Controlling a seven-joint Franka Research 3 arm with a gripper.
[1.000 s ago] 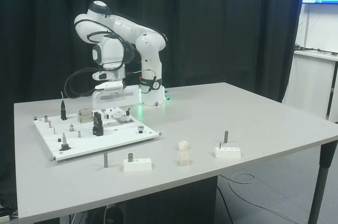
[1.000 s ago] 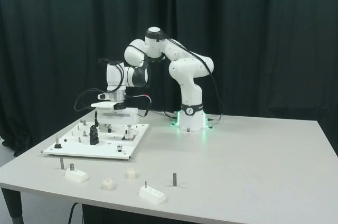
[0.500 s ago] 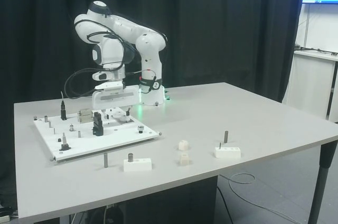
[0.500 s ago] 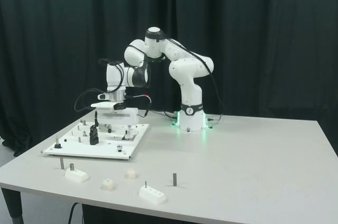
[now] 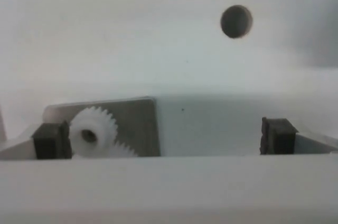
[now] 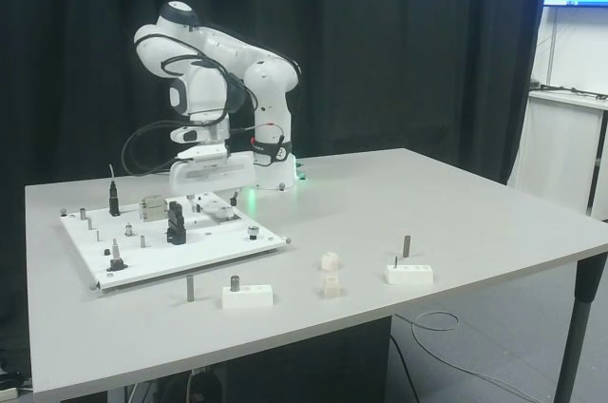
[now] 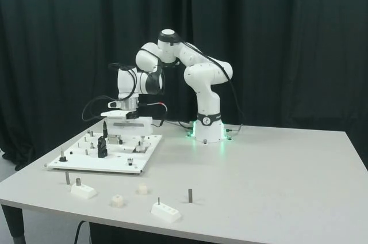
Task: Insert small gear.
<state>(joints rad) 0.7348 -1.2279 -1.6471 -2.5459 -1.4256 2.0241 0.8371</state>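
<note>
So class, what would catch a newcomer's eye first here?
The white robot arm bends over a white board at the table's end. In the wrist view, a white gear sits on a grey plate beside one black fingertip.

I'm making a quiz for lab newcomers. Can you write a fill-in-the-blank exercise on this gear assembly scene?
1. In the wrist view, the small white gear sits on a ____ plate.
2. The gripper has its fingers ____, with nothing between them.
3. The assembly board on the grey table is ____ in colour.
4. The lights at the foot of the arm glow ____.

Missing words: grey; open; white; green
</note>
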